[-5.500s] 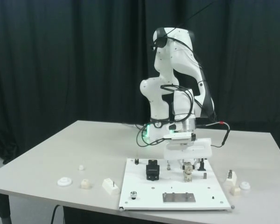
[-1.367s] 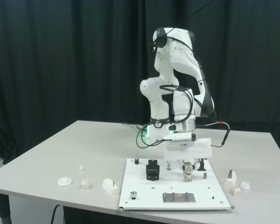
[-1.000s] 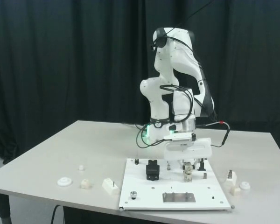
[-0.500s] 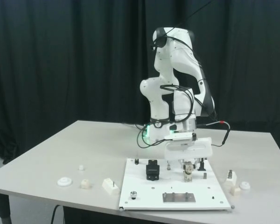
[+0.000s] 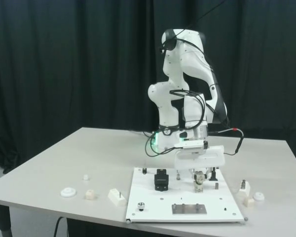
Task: Insert waterproof.
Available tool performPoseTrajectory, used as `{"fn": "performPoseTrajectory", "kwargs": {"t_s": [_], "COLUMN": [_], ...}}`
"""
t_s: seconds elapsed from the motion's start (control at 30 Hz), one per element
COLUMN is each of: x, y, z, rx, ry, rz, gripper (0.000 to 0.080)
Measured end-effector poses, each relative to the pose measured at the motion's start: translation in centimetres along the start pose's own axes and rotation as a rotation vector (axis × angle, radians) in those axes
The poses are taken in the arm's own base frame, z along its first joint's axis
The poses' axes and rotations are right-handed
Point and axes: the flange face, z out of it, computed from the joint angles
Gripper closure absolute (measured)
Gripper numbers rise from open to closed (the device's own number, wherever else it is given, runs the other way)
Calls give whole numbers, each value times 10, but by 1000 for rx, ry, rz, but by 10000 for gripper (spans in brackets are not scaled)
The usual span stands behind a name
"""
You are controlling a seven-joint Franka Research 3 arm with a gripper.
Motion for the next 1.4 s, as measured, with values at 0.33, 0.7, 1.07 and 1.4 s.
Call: {"fn": "performPoseTrajectory", "kwargs": {"t_s": [0.33,0.7,1.07,1.4], "x": [3,4,4,4], "y": [1,2,2,3], "z": [0,1,1,5], "rx": [1,1,3,-3], "ry": [7,9,8,8], "rz": [4,6,33,78], "gripper": [482,482,482,482]}}
